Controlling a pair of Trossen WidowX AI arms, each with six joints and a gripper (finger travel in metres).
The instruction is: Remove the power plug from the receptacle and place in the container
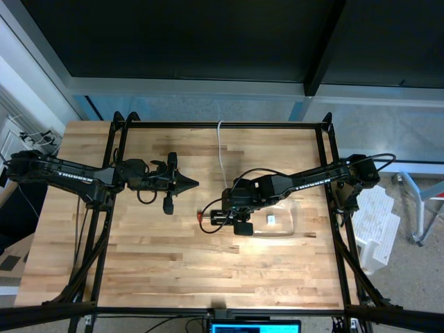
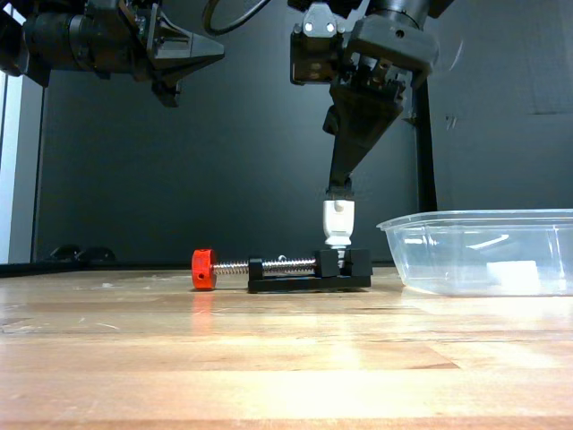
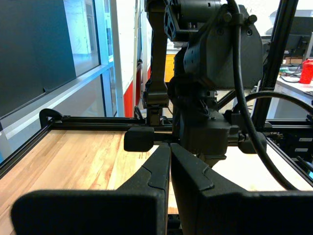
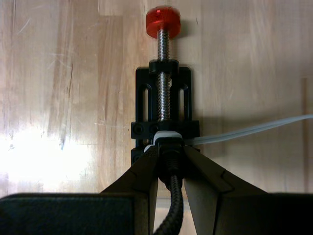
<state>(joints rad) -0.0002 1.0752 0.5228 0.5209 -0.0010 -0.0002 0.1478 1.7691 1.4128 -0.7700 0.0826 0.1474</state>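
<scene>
Plug [image 4: 169,157] in right jaws, left jaws aloft

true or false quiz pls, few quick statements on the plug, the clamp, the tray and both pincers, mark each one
1. The right pincer is closed on the power plug above the clamp. True.
2. The plug lies in the container. False: it is on the receptacle, held in the clamp.
3. The left pincer is open over the container. False: it is shut, in the air left of the clamp.
4. The clamp's red knob points away from the container. True.
</scene>
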